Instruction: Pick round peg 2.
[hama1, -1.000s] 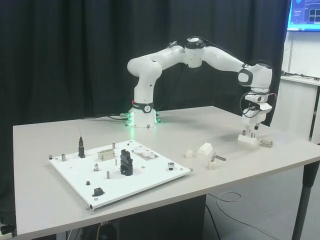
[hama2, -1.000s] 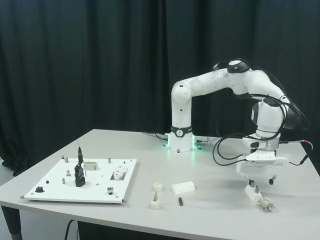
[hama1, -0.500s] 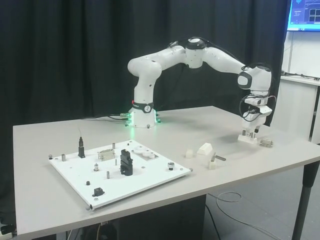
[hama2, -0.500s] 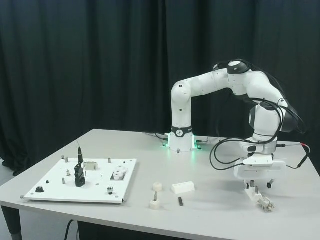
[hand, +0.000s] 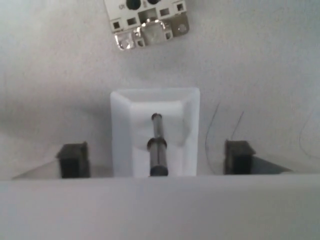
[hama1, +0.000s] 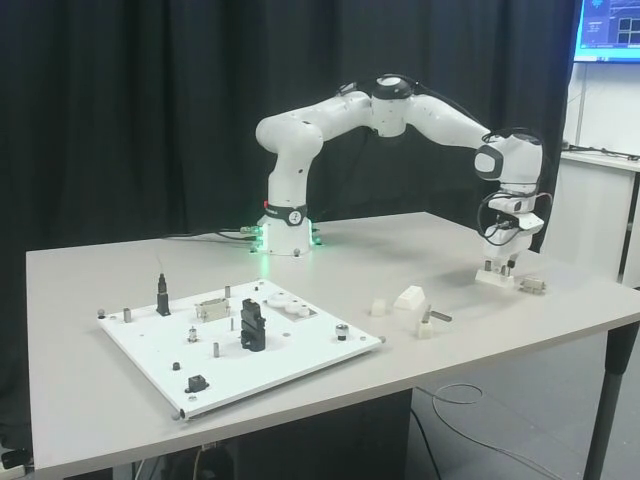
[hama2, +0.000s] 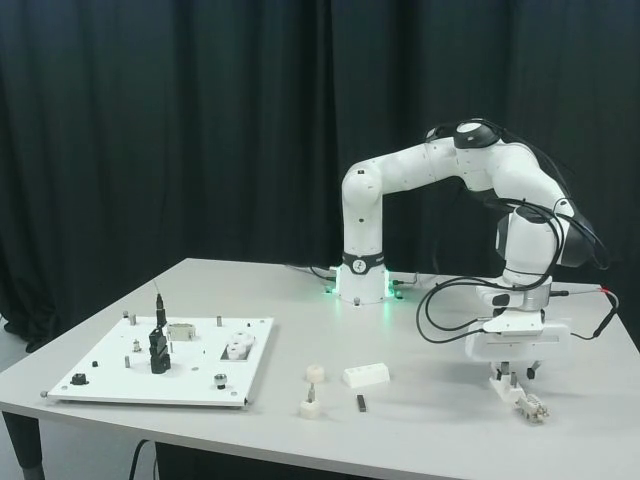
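On the left of the grey table, near its front edge: a white board carrying small black and grey fittings. Further right, toward the middle of the front edge: three small white blocks, one with a pin standing in it. At the right end of the table: round peg 2, upright in its white holder, just beside a small metal connector that lies nearest the right edge. Directly above the holder: the gripper, spread wide, one black fingertip on each side of the holder, clear of it and of the peg, gripping nothing.
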